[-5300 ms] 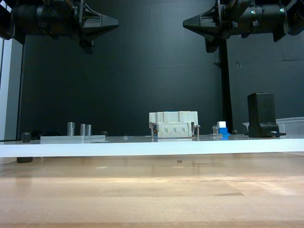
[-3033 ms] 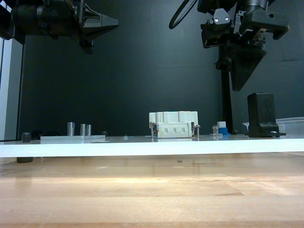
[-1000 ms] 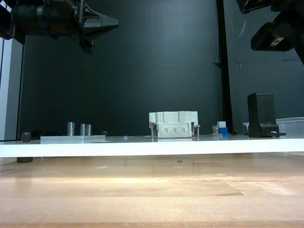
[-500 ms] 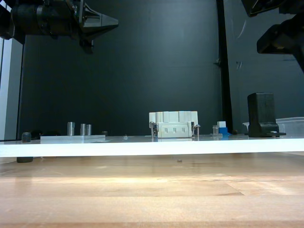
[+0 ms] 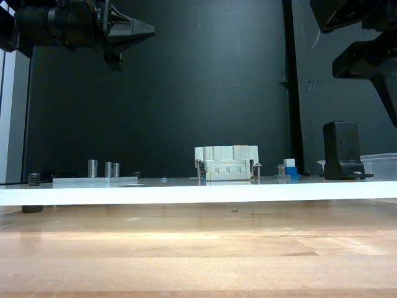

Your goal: Pick the 16mm bar from the taskboard and place it in the container

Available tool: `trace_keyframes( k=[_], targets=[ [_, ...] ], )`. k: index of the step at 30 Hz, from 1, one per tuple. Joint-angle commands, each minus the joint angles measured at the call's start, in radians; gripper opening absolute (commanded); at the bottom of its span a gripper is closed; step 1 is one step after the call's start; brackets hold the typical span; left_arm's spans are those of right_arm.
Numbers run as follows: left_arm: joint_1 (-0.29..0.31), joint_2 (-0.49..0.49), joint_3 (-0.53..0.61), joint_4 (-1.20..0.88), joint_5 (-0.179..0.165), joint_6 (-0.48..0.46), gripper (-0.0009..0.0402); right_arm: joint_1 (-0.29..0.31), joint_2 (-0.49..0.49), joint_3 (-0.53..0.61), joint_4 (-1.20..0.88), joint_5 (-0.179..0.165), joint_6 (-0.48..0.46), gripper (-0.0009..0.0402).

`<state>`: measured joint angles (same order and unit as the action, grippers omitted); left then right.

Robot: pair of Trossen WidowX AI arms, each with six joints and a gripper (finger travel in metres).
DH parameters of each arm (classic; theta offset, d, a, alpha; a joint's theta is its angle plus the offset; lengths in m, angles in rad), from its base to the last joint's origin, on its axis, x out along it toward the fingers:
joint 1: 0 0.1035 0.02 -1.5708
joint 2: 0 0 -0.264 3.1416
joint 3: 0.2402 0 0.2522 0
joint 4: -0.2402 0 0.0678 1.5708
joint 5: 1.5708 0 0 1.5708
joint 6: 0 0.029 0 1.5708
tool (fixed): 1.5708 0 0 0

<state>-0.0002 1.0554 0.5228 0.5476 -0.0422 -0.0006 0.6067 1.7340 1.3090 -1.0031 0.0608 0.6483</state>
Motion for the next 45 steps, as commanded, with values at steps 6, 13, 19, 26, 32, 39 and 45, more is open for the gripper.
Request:
trace_keyframes(
  k=[6, 13, 19, 26, 32, 39, 45],
  targets=[
    [0.0, 0.0, 0.0, 0.0, 0.0, 0.0, 0.0, 0.005, 0.013, -0.026, 0.03, 0.026, -0.009, 0.024],
    [0.0, 0.0, 0.0, 0.0, 0.0, 0.0, 0.0, 0.006, 0.013, -0.048, 0.057, 0.03, -0.01, 0.024],
    [0.0, 0.0, 0.0, 0.0, 0.0, 0.0, 0.0, 0.009, 0.013, -0.08, 0.102, 0.026, -0.01, 0.024],
    [0.0, 0.0, 0.0, 0.0, 0.0, 0.0, 0.0, 0.011, 0.023, -0.092, 0.118, 0.026, -0.013, 0.024],
    [0.0, 0.0, 0.0, 0.0, 0.0, 0.0, 0.0, 0.013, 0.029, -0.095, 0.129, 0.025, -0.021, 0.024],
    [0.0, 0.0, 0.0, 0.0, 0.0, 0.0, 0.0, 0.014, 0.029, -0.101, 0.138, 0.025, -0.027, 0.024],
    [0.0, 0.0, 0.0, 0.0, 0.0, 0.0, 0.0, 0.014, 0.029, -0.109, 0.154, 0.025, -0.027, 0.0239]
  ],
)
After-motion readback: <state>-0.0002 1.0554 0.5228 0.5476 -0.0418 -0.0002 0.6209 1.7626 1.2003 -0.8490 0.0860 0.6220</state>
